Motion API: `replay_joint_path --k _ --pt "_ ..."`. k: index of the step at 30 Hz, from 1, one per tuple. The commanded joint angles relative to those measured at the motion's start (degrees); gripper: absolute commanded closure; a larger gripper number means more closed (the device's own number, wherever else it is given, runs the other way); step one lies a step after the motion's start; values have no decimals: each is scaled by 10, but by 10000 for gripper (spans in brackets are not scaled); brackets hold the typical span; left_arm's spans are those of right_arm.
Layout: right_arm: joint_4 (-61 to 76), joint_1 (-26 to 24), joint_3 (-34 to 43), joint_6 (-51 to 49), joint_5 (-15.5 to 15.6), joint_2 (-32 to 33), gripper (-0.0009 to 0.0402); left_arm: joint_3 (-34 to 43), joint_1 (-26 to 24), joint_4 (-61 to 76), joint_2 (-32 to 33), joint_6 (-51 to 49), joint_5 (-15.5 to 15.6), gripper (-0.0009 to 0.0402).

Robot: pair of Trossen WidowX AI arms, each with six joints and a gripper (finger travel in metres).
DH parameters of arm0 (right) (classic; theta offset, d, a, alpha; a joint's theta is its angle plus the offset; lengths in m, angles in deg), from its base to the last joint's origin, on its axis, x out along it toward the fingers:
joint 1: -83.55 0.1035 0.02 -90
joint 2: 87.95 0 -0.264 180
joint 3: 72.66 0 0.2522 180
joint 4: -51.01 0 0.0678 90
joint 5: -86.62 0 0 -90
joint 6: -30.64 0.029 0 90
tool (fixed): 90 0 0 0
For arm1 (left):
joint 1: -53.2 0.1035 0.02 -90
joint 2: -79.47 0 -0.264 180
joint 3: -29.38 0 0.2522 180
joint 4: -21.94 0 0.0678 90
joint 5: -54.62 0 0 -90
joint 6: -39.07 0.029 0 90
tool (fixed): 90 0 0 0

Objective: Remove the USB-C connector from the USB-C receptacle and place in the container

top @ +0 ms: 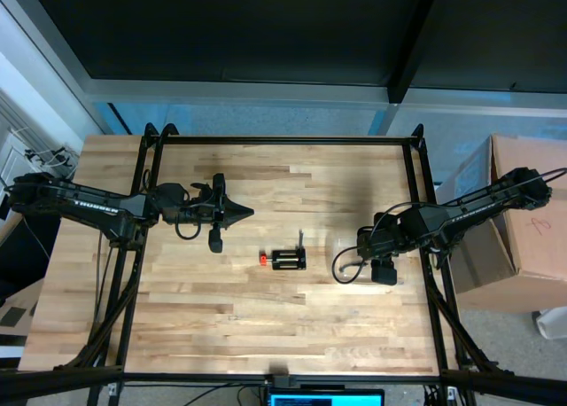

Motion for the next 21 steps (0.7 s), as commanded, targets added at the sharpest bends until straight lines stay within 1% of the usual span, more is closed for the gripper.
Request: replay_joint_path --k 1,5,9,14,17,20,21 --pt "0 0 2 -1 0 -2 187 0 0 0 0 0 0 393" --pt "-28 -15 14 -26 0 -23 235 0 0 0 0 0 0 393" --pt "-82 -41 29 -71 -1 -50 303 0 0 0 0 0 0 393" --pt "-185 -88 31 -131 0 -80 398 0 0 0 0 0 0 393" --pt "-262 -113 23 -162 0 -91 385 0 0 0 0 0 0 393" --pt "-343 -142 3 -191 0 -105 396 0 0 0 0 0 0 393" --pt "-370 -151 -4 -202 0 -109 393 0 0 0 0 0 0 393"
